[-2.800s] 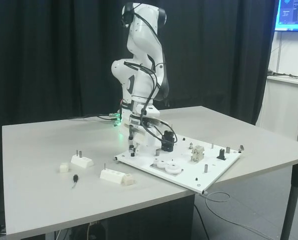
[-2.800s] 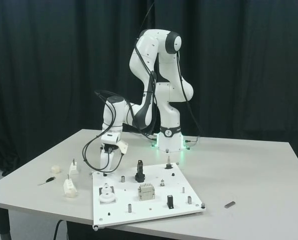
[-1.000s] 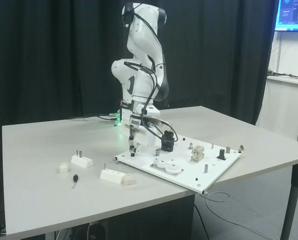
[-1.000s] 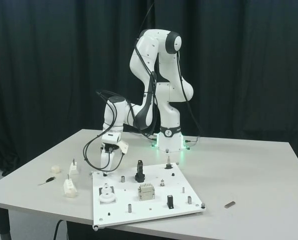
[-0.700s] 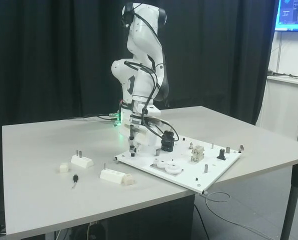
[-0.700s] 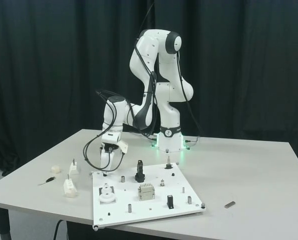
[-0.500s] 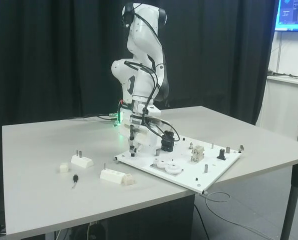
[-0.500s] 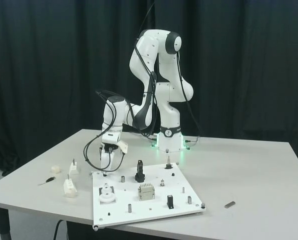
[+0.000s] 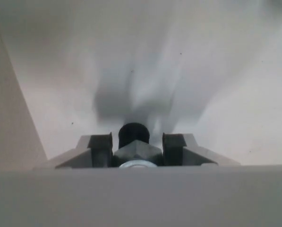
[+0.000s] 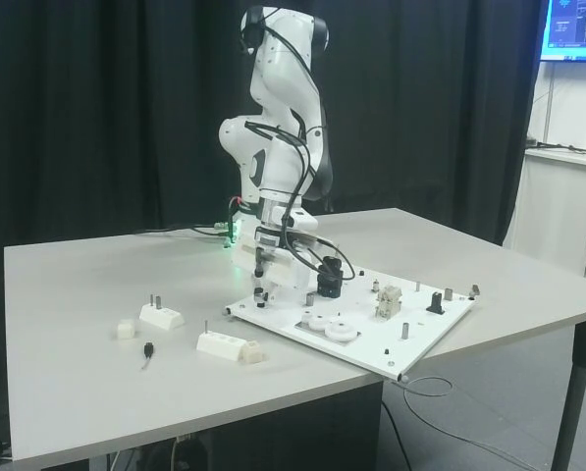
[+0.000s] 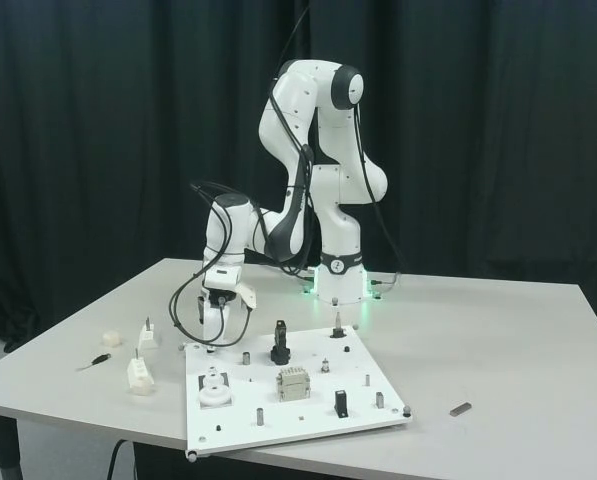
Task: Insert bolt 4.
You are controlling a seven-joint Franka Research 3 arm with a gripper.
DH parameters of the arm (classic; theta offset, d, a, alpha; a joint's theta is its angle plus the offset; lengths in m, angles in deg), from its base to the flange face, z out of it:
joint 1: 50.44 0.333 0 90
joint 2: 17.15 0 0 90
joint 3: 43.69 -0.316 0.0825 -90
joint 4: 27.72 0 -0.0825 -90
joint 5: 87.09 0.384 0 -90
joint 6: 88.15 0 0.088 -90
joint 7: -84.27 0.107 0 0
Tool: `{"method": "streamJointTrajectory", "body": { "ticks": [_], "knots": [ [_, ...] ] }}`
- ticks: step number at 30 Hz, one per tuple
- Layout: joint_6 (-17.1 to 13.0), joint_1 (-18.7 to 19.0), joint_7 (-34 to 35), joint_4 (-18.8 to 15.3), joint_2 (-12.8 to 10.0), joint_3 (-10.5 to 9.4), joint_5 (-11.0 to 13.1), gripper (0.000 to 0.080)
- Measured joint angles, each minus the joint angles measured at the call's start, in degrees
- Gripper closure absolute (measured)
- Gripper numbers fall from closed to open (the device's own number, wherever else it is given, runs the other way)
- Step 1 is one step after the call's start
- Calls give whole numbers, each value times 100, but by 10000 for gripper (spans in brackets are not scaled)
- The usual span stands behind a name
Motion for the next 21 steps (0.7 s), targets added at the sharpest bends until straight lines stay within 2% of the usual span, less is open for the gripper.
{"method": "streamJointTrajectory", "body": {
  "ticks": [21],
  "knots": [
    [118, 12, -16, -2, 19, -11, 0, 579]
  ]
}}
